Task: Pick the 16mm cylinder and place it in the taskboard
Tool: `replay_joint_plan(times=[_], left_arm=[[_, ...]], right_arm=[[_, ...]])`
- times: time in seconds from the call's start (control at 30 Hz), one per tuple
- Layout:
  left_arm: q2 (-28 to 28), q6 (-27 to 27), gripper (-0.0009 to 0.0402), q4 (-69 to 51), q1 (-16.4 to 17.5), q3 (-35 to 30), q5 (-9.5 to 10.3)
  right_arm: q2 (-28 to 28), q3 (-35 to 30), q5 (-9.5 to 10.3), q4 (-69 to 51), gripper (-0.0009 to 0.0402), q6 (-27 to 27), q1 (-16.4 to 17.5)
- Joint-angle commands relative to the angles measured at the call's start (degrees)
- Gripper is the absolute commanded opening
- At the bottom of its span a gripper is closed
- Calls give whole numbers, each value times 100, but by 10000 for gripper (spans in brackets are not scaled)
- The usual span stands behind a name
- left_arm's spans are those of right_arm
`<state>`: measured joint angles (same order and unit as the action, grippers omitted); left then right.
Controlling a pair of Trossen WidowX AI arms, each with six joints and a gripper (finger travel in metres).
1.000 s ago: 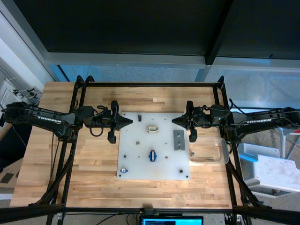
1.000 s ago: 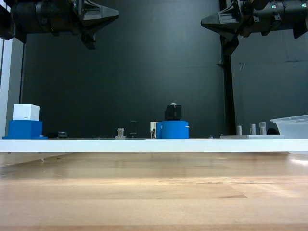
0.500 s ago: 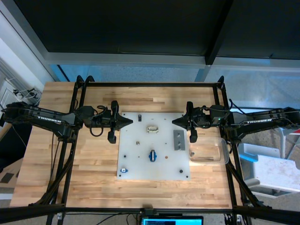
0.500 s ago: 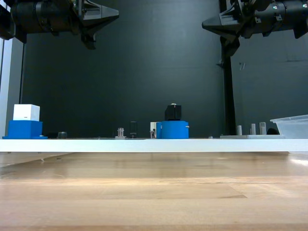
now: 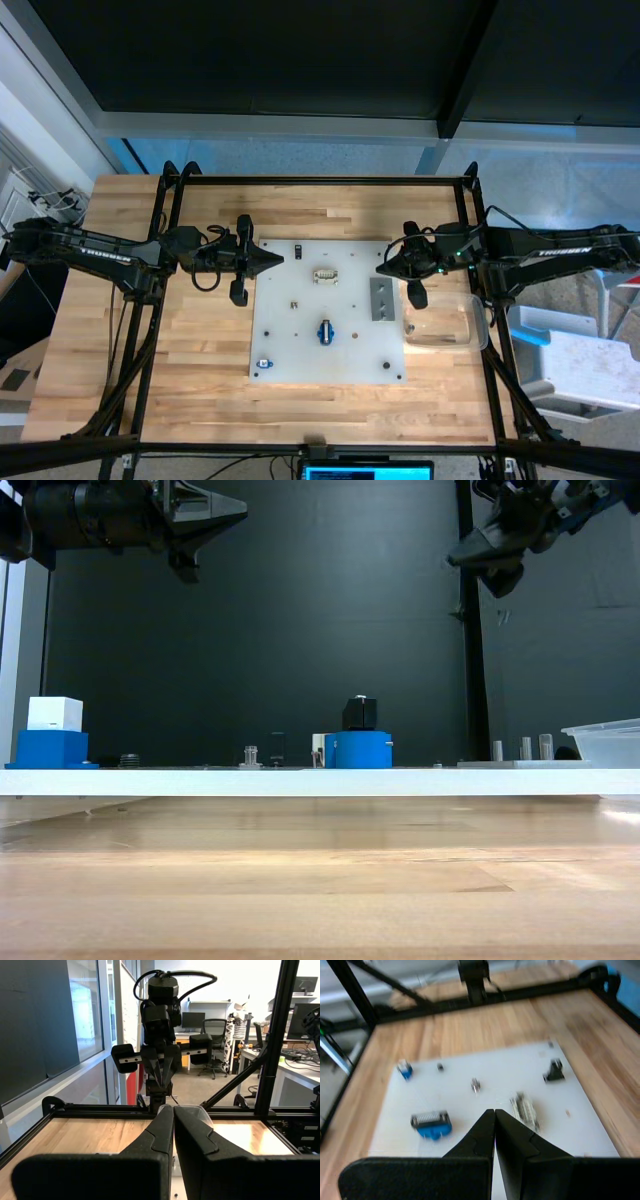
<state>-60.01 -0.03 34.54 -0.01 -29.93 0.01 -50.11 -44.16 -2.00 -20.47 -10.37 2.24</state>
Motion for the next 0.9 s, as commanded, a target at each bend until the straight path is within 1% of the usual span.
replay_joint_plan(times=[0.03, 0.13, 0.17, 0.23, 0.4, 0.6, 0.9], left_arm=[[0, -2, 0, 0, 2, -2, 0], [0, 0, 0, 0, 2, -2, 0], [0, -2, 0, 0, 0, -2, 0], [0, -2, 0, 0, 2, -2, 0], [0, -2, 0, 0, 0, -2, 0], [0, -2, 0, 0, 0, -2, 0], [0, 0, 0, 0, 2, -2, 0]], right_arm=[[-87, -297, -17, -688, 0, -72, 63], [-219, -560, -20, -1292, 0, -140, 140], [-258, -647, -44, -1497, 0, -140, 170], [-334, -809, -153, -1853, 0, -186, 234], [-498, -1110, -142, -2549, 0, -286, 304], [-708, -1285, -142, -3104, 0, -525, 542], [-1333, -1790, -131, -4024, 0, -645, 785]])
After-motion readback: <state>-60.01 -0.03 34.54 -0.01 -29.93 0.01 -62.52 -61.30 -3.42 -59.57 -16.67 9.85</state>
